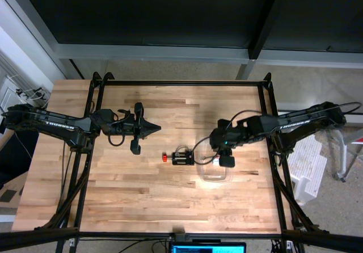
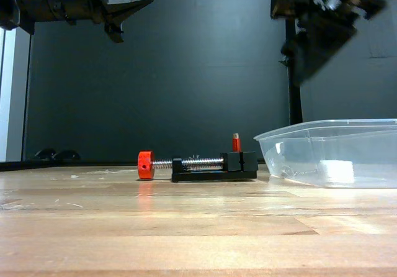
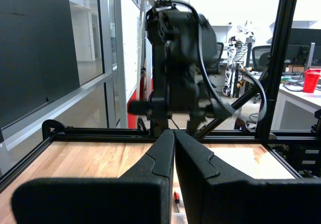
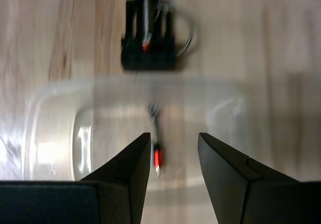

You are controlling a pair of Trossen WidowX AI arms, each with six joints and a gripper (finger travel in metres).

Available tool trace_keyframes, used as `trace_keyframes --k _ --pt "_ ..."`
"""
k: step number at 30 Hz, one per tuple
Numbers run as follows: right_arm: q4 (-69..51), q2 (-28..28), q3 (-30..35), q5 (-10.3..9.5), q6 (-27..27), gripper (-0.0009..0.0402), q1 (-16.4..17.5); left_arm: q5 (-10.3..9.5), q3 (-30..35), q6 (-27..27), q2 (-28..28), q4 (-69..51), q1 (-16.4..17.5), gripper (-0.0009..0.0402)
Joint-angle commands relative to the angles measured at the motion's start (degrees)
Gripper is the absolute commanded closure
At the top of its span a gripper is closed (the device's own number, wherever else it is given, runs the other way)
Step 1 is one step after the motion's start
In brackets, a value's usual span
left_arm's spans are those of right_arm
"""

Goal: Remove the RCA connector from the receptacle and place in the container

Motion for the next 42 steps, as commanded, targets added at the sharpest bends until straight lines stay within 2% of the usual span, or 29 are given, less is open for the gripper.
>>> trace_keyframes --k 1,5,10,12,16,23,24,27,28,36,38,39,42 --pt "2.5 -2.3 1.0 -0.04 -2.7 0.0288 -2.1 0.0 0.0 0.0 0.0 0.0 0.0 0.0393" --pt "7.8 -5.7 0.8 -0.55 -5.2 0.0333 -4.2 0.02 0.0 0.0 0.0 0.0 0.0 0.0393" --pt "15.7 -9.5 -1.0 -0.42 -8.2 0.0398 -5.2 0.02 0.0 0.0 0.0 0.0 0.0 0.0393" --pt "20.3 -11.1 -2.4 -0.44 -8.5 0.0388 -5.6 0.02 0.0 0.0 0.0 0.0 0.0 0.0393" --pt "29.0 -14.1 -5.9 -0.48 -9.6 0.0392 -6.2 0.02 0.0 0.0 0.0 0.0 0.0 0.0393" --pt "43.9 -17.9 -13.9 -0.72 -7.7 0.0393 -6.5 0.02 0.0 0.0 0.0 0.0 0.0 0.0393" --pt "46.0 -18.2 -15.0 -1.57 -7.7 0.0393 -6.5 0.02 0.0 0.0 0.0 0.0 0.0 0.0393" --pt "54.5 -18.6 -18.4 -6.14 -7.8 0.0393 -6.5 0.02 0.0 0.0 0.0 0.0 0.0 0.0393" --pt "57.1 -18.6 -19.5 -6.71 -7.8 0.0393 -6.5 0.02 0.0 0.0 0.0 0.0 0.0 0.0393" --pt "65.9 -18.7 -24.5 -5.73 -8.9 0.0393 -6.5 0.02 0.0 0.0 0.0 0.0 0.0 0.0393" --pt "66.3 -18.8 -24.9 -2.25 -8.9 0.0394 -6.5 0.02 0.0 0.0 0.0 0.0 0.0 0.0393" --pt "66.3 -18.9 -25.0 -1.2 -9.2 0.0393 -6.5 0.02 0.0 0.0 0.0 0.0 0.0 0.0393" --pt "67.1 -18.9 -25.5 -1.6 -9.8 0.0393 -6.5 0.02 0.0 0.0 0.0 0.0 0.0 0.0393"
